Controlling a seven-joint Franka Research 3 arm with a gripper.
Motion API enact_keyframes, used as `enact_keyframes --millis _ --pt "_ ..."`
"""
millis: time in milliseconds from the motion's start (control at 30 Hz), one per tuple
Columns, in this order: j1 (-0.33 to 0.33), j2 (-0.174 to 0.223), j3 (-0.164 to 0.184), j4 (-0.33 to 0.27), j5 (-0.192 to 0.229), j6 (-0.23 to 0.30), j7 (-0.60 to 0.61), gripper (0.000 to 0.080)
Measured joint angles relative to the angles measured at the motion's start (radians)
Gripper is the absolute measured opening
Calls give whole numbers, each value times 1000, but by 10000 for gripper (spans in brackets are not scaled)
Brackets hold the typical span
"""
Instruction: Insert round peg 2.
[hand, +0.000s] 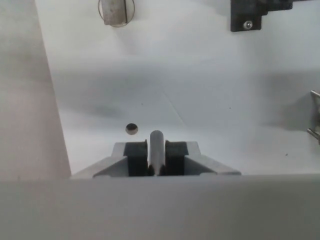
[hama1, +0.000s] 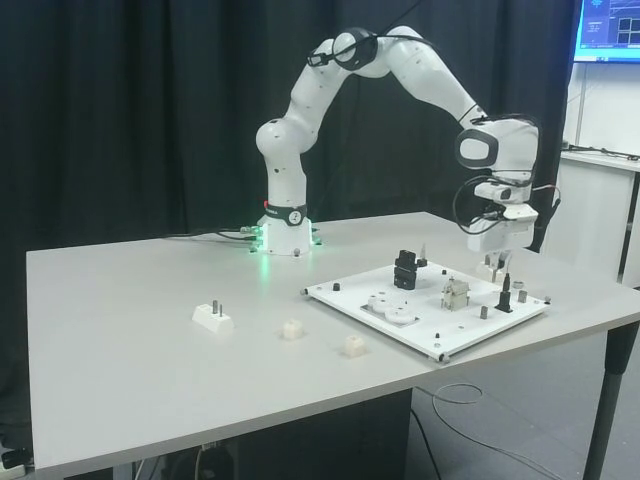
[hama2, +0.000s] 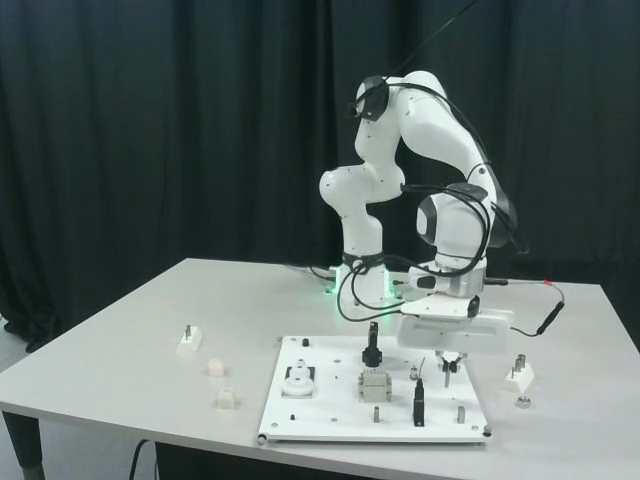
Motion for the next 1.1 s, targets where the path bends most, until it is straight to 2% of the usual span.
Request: enact_keyframes --millis 267,1100 --pt "0 15 3 0 33 7 -2 69" --pt "1 45 12 5 71 23 -2 68"
